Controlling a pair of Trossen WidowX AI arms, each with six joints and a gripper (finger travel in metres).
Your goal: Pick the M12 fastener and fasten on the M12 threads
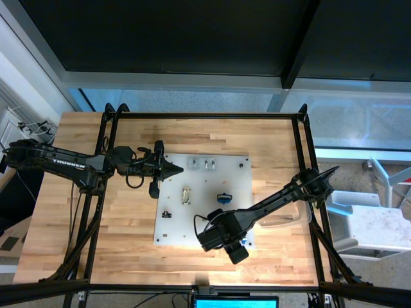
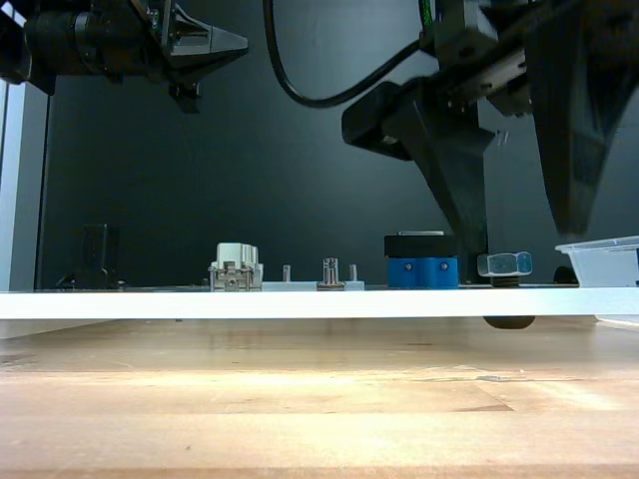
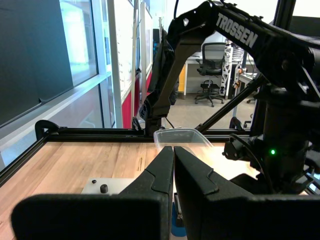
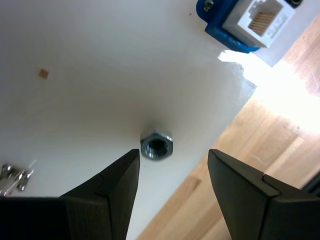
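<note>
Small silver M12 nut, bore upward, seated atop its black stud

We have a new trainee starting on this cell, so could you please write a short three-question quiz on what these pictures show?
1. True or false: the right gripper is clamped on the nut.
2. Where does the nut sit? A) in the clear tray B) on its stud C) on the table
3. Fill in: the left gripper, raised over the far left edge of the board, has its fingers ____.
Key: 1 false: its fingers stand open on either side of the nut, apart from it. 2 B. 3 shut.
</note>
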